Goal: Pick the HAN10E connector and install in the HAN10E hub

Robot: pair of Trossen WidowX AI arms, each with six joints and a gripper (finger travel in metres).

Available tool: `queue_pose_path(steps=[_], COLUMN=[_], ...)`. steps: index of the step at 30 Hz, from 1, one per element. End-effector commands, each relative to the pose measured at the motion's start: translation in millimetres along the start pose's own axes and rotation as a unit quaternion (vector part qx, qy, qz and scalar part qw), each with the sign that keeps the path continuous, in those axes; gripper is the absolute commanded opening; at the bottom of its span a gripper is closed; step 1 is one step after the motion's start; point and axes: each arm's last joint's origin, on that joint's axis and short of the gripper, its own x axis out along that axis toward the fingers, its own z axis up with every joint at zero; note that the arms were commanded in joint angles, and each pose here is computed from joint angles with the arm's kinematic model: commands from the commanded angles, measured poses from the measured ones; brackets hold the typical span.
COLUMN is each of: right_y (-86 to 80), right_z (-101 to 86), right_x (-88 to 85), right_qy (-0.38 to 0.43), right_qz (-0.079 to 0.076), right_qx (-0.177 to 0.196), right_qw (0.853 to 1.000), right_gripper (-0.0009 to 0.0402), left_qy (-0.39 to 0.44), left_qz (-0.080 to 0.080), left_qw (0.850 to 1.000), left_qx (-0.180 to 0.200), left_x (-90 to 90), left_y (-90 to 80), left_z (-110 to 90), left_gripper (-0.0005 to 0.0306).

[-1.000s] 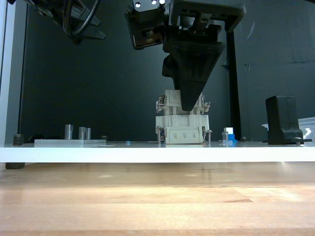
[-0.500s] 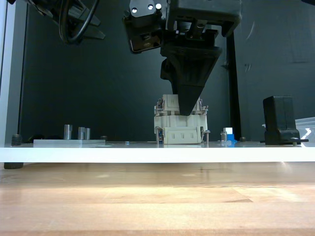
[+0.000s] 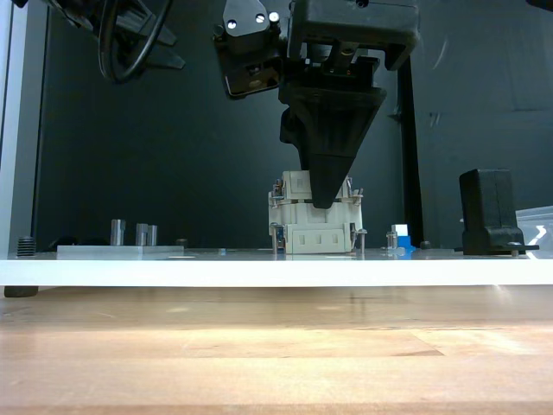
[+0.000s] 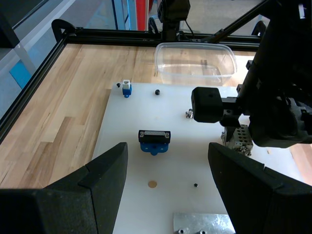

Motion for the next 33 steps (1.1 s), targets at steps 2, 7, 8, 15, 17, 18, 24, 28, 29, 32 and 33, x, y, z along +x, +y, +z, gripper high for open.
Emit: queue_pose_path(steps=[2,7,8,15,17,18,24,28,29,32,33], right_y=[0.1,0.1,0.2,1.4,1.9,1.9,3.5,5.7,6.0,6.1,6.1], right_z=[0.0,-0.3,-0.8,-1.7,-1.7,-1.7,-2.5,-3.8,-4.2,-5.4,-6.0], right_x=[2.7,0.9,-0.3,-4.4,-4.8,-5.1,-11.9,-17.9,-19.4,-22.7,-24.6], right_qy=[0.001,0.0,0.0,-0.003,-0.002,-0.003,-0.012,-0.018,-0.019,-0.019,-0.02], right_qz=[-0.004,-0.004,-0.004,0.002,0.006,0.006,0.009,0.011,0.012,0.012,0.012], right_qx=[0.001,0.0,0.0,-0.001,-0.001,-0.001,-0.002,-0.001,0.001,0.006,0.005], right_qw=[1.0,1.0,1.0,1.0,1.0,1.0,1.0,1.0,1.0,1.0,1.0], right_gripper=[0.0114,0.0115,0.0117,0.0154,0.0171,0.018,0.0238,0.0268,0.0274,0.029,0.0294], left_qy=[0.0,0.0,0.0,0.0,0.0,0.0,0.0,0.0,0.0,0.0,0.0], left_qz=[0.0,0.0,0.0,0.0,0.0,0.0,0.0,0.0,0.0,0.0,0.0], left_qw=[1.0,1.0,1.0,1.0,1.0,1.0,1.0,1.0,1.0,1.0,1.0], left_qx=[0.0,0.0,0.0,0.0,0.0,0.0,0.0,0.0,0.0,0.0,0.0], left_x=[0.1,0.1,0.1,0.1,0.1,0.1,0.1,0.1,0.1,0.1,0.1], left_y=[0.0,0.0,0.0,0.0,0.0,0.0,0.0,0.0,0.0,0.0,0.0], left_z=[-0.1,-0.1,-0.1,-0.1,-0.1,-0.1,-0.1,-0.1,-0.1,-0.1,-0.1], left_gripper=[0.0228,0.0228,0.0228,0.0227,0.0228,0.0227,0.0227,0.0227,0.0228,0.0227,0.0228])
